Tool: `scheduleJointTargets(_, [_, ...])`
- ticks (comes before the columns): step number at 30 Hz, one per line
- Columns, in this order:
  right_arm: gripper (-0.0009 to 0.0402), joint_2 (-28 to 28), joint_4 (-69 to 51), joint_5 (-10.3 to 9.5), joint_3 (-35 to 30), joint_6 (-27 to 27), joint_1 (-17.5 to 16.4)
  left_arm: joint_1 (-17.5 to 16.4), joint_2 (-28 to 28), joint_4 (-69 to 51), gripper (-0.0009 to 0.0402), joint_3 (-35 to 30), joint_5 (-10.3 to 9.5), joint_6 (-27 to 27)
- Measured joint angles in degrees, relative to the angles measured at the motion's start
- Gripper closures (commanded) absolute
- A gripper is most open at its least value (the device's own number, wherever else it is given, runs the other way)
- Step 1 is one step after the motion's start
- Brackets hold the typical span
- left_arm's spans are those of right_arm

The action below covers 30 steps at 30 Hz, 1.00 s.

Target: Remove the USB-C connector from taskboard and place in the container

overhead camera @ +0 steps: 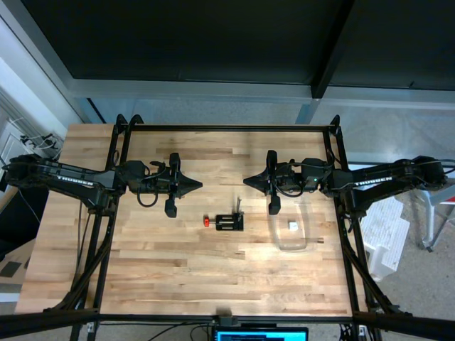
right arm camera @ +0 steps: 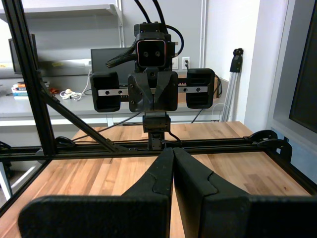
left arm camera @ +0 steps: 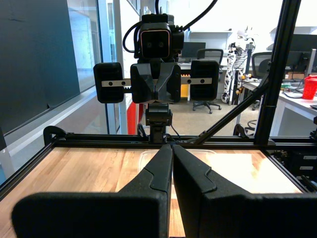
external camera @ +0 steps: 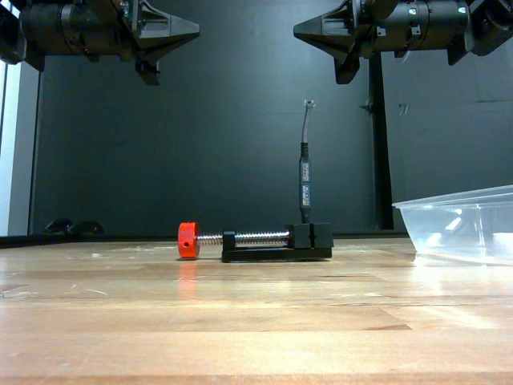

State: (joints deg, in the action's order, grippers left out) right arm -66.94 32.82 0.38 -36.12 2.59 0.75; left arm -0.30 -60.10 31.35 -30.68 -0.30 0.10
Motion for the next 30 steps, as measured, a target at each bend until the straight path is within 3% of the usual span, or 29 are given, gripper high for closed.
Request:
scheduleJointTargets(22, [0.0393, 0.0, -0.9, -0.44, -0.1, 1.7, 0.0, 0.0, 0.0, 0.0, 0.0393, 0.0, 0.02, 0.0])
scheduleJointTargets(30, [0.0393, 0.0, -22.6, -0.59, -7.4, 1.2, -0.9, 0.0, 0.0, 0.0, 0.0393, 0.0, 0.02, 0.0])
